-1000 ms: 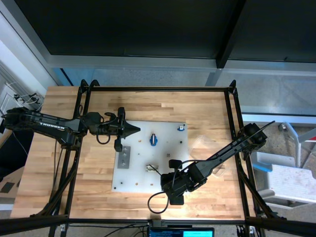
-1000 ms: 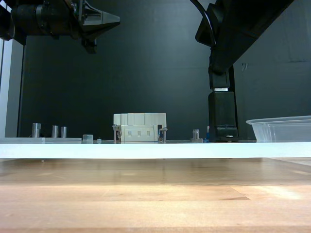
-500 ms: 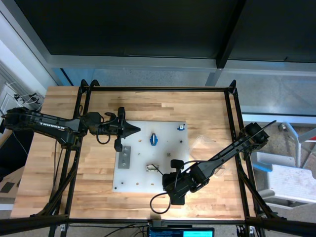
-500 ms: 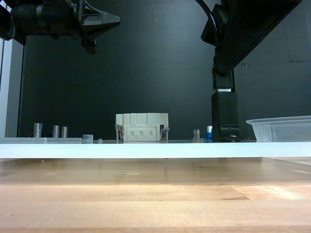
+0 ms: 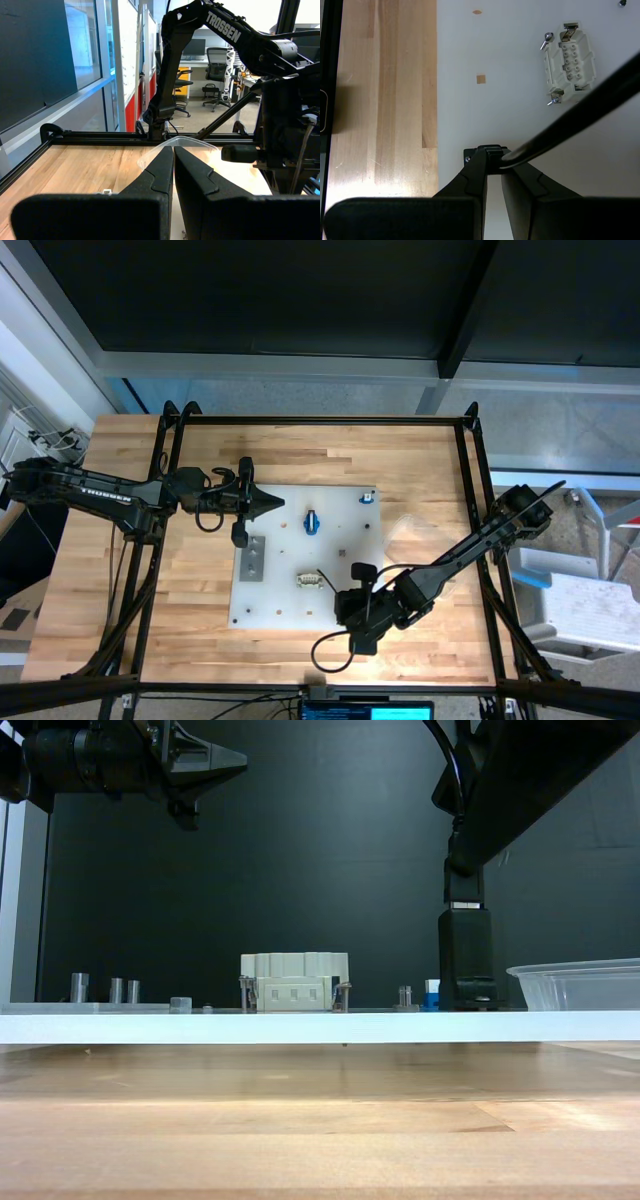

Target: Remove the USB connector from the USB hub and place in the container

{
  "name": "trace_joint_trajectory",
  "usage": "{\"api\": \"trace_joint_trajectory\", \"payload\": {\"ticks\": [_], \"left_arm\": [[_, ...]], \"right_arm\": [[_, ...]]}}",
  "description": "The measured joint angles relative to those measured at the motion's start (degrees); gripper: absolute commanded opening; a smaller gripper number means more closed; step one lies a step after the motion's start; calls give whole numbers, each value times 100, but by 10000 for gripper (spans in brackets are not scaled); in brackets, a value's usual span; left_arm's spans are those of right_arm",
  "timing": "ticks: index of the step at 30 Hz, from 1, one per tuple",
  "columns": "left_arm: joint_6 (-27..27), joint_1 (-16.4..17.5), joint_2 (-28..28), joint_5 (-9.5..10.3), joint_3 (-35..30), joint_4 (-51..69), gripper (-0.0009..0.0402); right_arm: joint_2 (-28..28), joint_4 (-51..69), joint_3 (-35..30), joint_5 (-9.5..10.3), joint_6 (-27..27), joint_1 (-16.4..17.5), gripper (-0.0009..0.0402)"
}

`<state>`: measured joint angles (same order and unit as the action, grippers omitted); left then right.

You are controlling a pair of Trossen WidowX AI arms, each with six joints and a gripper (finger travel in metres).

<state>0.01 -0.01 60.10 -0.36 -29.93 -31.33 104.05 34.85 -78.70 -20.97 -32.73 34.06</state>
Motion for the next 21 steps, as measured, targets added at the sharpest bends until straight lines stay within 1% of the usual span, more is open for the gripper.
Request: {"api": "trace_joint_trajectory", "payload": {"ticks": [2,12,18,21], "left_arm": [[-2,0,0,0,0,-2,1],[-2,0,0,0,-2,-2,1],[-2,0,0,0,0,-2,1],[-2,0,0,0,0,-2,1]], "right_arm": [[-35,-15,39,-44,-2,9,0],[-116,-24,103,-33,33,15,0],[-125,-35,101,116,116,-24,0],[-125,94,37,201,245,-57,0]]}}
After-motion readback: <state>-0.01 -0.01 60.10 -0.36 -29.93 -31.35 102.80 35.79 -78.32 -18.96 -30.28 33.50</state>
